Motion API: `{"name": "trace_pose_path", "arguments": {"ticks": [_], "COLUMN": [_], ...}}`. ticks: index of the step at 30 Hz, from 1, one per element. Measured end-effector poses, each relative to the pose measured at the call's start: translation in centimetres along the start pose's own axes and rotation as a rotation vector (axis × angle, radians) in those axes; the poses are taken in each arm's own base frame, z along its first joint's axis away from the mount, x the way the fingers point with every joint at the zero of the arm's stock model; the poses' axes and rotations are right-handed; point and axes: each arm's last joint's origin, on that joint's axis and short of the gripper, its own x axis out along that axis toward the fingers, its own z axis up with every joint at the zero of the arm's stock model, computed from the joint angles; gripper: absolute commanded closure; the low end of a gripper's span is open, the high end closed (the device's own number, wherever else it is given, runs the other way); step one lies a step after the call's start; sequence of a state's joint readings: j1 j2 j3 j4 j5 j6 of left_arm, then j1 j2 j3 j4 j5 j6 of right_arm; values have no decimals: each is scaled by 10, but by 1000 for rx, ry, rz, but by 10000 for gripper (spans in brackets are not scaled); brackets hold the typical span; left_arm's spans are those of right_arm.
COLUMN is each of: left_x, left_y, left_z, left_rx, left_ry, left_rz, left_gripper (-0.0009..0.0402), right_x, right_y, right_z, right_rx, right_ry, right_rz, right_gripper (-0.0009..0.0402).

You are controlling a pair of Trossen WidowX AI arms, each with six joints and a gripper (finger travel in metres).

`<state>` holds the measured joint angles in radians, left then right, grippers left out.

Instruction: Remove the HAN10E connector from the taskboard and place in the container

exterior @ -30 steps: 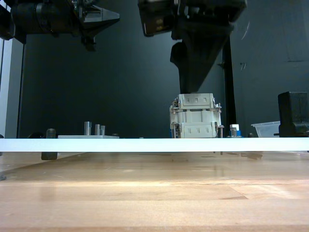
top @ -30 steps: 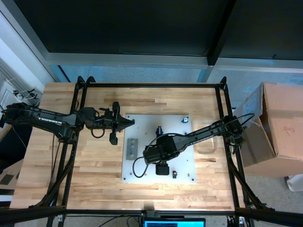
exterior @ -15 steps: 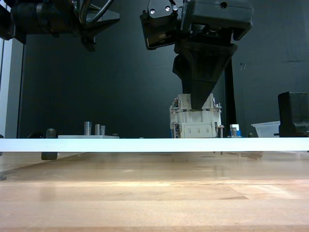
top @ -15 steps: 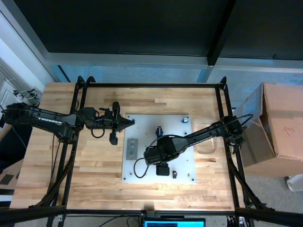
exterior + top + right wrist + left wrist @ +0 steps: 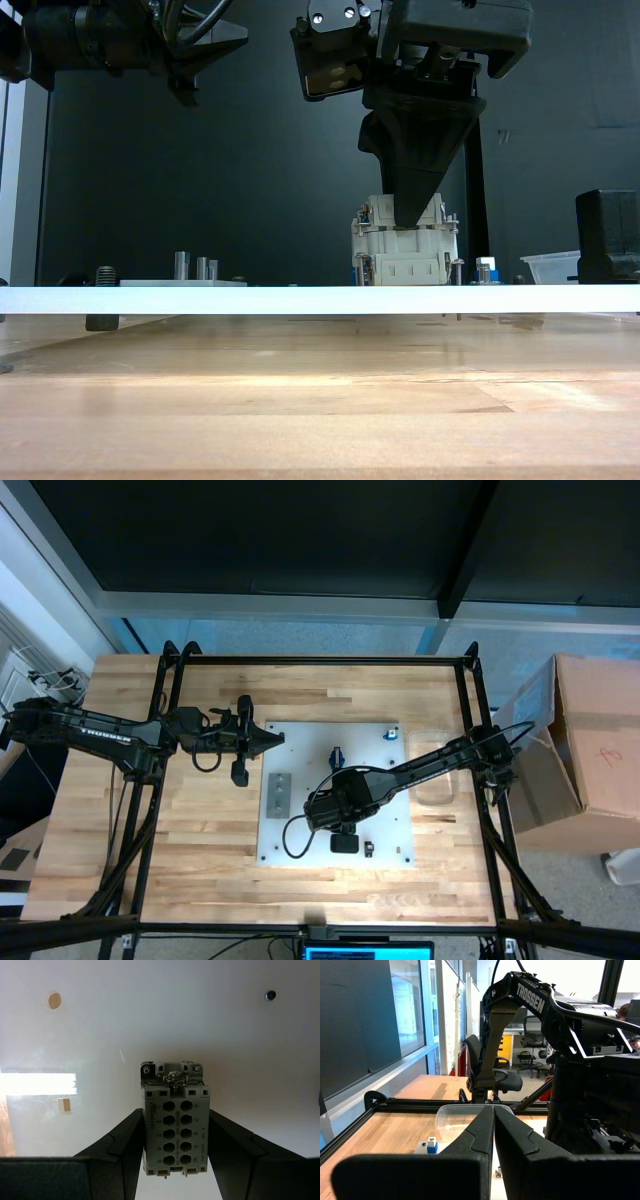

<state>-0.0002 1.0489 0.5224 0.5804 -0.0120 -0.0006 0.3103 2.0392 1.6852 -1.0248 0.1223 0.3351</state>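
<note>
Your HAN10E connector (image 5: 174, 1120) sits upright in its seat near the middle of the taskboard (image 5: 390, 830), not lifted off it. The right gripper (image 5: 413, 215) comes straight down on it. Its fingers (image 5: 125, 1135) press against both sides of the connector's top half, so it's clamped on. The left gripper (image 5: 494, 1110) hangs high over the board's far left corner, fingers closed together on nothing. The clear container (image 5: 437, 785) sits just off the board's right edge.

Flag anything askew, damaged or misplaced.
Nothing stands out. The HAN10E connector sits upright in its seat on the taskboard, the right gripper closed on its sides; the left gripper hangs shut above the board's far-left corner.
</note>
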Motion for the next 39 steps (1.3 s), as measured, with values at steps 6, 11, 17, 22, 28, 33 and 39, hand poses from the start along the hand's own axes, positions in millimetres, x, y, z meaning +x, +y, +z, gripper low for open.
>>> {"name": "trace_pose_path", "arguments": {"ticks": [6, 11, 17, 22, 28, 33, 39], "left_x": [0, 0, 0, 0, 0, 0, 0], "left_y": [0, 0, 0, 0, 0, 0, 0], "left_z": [0, 0, 0, 0, 0, 0, 0], "left_rx": [0, 0, 0, 0, 0, 0, 0], "left_ry": [0, 0, 0, 0, 0, 0, 0], "left_rz": [0, 0, 0, 0, 0, 0, 0], "left_gripper": [393, 393, 393, 393, 393, 393, 393], "right_x": [-1, -3, -14, -29, -45, -50, -51], "right_y": [1, 1, 0, -3, -6, -6, -6], "right_z": [0, 0, 1, 0, -3, -5, -6], "right_rx": [-2, -3, -4, 1, 5, 4, 1], "right_ry": [-2, -1, -19, -53, -81, -86, -86], "right_rz": [-3, -4, -1, 5, 16, 22, 23], "right_gripper": [359, 378, 383, 381, 381, 381, 381]}}
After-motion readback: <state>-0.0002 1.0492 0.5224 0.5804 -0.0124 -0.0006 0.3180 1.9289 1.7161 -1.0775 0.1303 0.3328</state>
